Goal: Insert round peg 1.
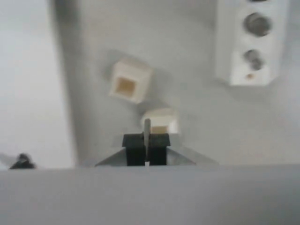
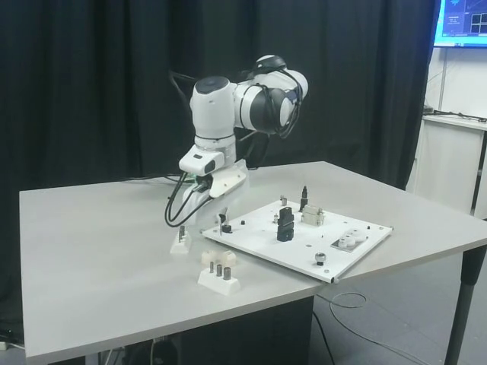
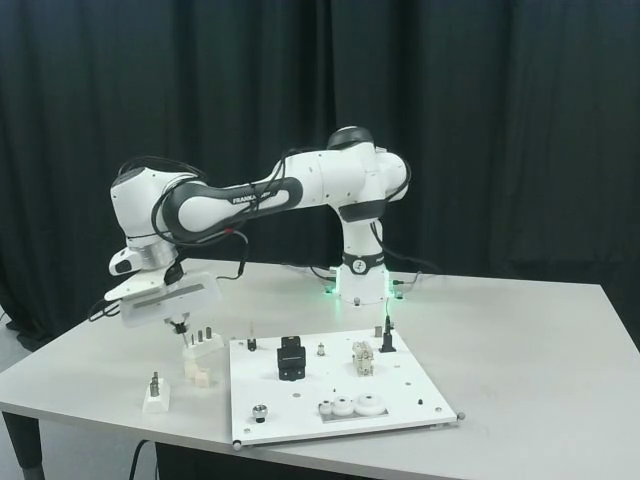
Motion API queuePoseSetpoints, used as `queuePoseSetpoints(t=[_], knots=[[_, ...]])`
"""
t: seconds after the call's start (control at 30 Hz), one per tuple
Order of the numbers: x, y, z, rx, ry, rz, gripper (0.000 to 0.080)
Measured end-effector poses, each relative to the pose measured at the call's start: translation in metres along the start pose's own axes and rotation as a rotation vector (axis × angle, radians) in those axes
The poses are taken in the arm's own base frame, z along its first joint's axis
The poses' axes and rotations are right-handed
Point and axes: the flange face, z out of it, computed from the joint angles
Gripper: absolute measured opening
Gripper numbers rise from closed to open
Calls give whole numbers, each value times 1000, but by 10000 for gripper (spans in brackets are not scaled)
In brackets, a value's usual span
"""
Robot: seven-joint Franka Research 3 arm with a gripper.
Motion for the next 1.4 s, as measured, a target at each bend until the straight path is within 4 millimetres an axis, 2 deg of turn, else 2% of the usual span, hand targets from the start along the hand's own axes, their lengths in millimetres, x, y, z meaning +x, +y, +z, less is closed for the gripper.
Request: queuePoseSetpoints(t=[0.5, 1.0, 1.4], knots=[[-53, -23, 2, 36, -41, -1, 14], [-108, -52, 22, 32, 0, 5, 14], [-144, -81, 41, -1, 44, -5, 14]])
